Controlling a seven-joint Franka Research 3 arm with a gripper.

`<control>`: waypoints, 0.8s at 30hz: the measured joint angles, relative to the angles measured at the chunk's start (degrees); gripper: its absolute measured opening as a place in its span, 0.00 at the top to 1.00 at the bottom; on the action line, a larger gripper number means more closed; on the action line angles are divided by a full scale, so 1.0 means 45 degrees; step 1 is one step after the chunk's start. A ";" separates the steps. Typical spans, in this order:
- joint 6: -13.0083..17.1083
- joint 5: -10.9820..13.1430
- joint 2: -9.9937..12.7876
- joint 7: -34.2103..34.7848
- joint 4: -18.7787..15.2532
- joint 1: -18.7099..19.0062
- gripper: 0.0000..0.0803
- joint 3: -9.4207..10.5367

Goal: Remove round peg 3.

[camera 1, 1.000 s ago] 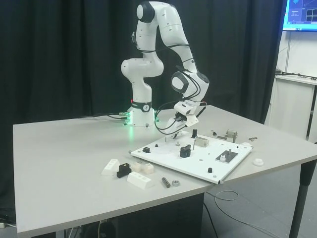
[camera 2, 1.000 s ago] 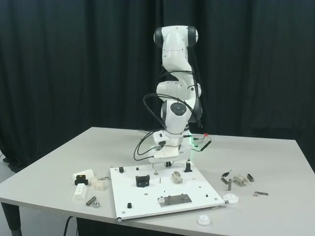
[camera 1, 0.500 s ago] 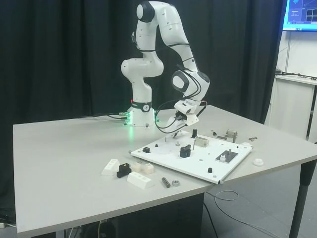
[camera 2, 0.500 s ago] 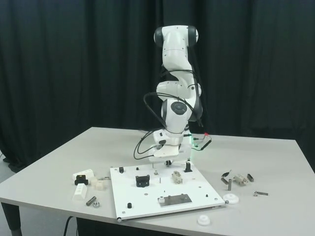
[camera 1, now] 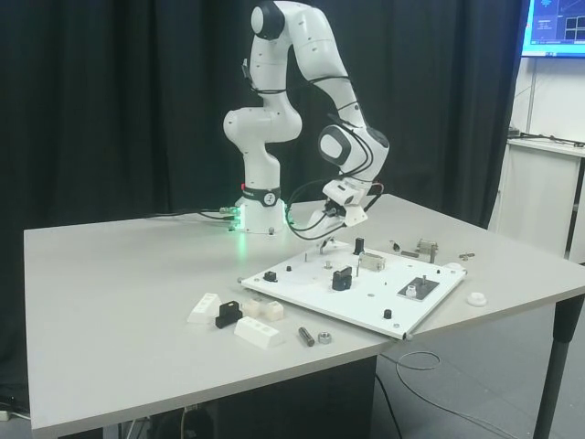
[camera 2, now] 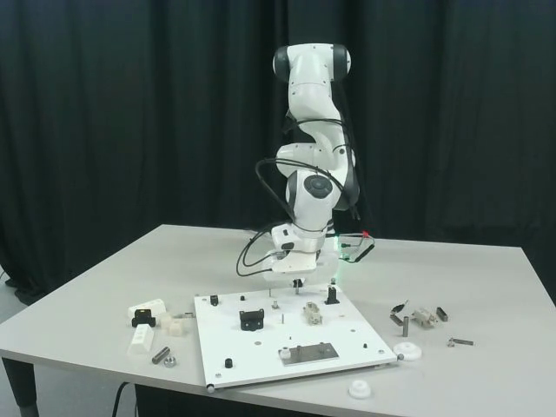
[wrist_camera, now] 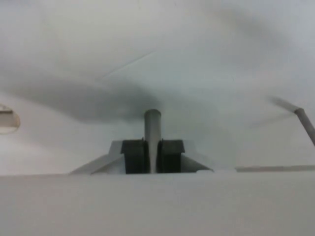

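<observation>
Above the far part of the white board (camera 1: 352,288), clear of its surface: gripper (camera 1: 329,241) hanging from the white arm (camera 1: 302,55), fingers pressed onto a slim grey round peg (wrist_camera: 152,132). Peg pinched between the two black pads (wrist_camera: 134,156), upright along the finger line, its rounded free end reaching out past the fingertips toward the pale surface beneath. From the wrist, only the end portion of the peg visible; the gripped portion hidden between the pads. From the second room view, gripper (camera 2: 297,281) likewise poised over the back edge of the board (camera 2: 287,334), peg too small to make out there.

Still seated on the board: a black bracket (camera 1: 342,278) near the middle, a black upright piece (camera 1: 359,245) just beside the gripper's spot, a grey plate with a fitting (camera 1: 416,289) toward the near corner, a small black knob (camera 1: 388,314) by the front edge.

Off the board, on the grey table (camera 1: 110,293): white blocks (camera 1: 258,320) with a black clip (camera 1: 227,315) among them, a dark short cylinder (camera 1: 306,335) next to a nut (camera 1: 324,337), a white round disc (camera 1: 474,298) near the table's edge, loose metal parts (camera 2: 421,316) on the opposite side of the board from the white blocks.
</observation>
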 joint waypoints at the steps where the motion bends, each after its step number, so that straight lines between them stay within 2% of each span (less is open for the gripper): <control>1: -0.0030 0.0000 -0.0026 0.0010 0.0000 0.0007 0.91 0.0000; 6: -0.0283 -0.0001 -0.0232 0.0036 0.0002 0.0037 0.91 0.0021; 11: -0.1001 -0.0001 -0.0594 0.0049 0.0009 0.0034 0.91 0.0023; 16: -0.1446 0.0000 -0.0984 0.0050 0.0009 0.0035 0.91 0.0025; 24: -0.1627 0.0189 -0.1377 0.0050 0.0007 0.0035 0.91 0.0026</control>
